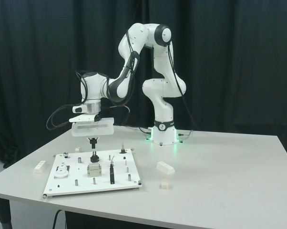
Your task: Place D-SUB.
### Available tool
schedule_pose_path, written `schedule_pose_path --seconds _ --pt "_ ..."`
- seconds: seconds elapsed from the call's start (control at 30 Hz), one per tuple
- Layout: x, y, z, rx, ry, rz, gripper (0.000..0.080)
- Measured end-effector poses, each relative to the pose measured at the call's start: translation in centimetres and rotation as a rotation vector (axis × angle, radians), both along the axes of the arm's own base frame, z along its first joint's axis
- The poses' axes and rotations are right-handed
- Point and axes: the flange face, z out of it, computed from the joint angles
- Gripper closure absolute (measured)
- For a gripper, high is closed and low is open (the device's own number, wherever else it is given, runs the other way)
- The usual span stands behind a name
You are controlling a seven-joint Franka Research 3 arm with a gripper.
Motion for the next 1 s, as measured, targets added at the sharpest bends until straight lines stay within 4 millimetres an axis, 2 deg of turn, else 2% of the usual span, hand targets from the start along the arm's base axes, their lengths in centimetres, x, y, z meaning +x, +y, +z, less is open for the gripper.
schedule_pose_path --seconds 1.0 --pt "0.30 0.35 0.77 0.014 0.003 -0.037 0.0648"
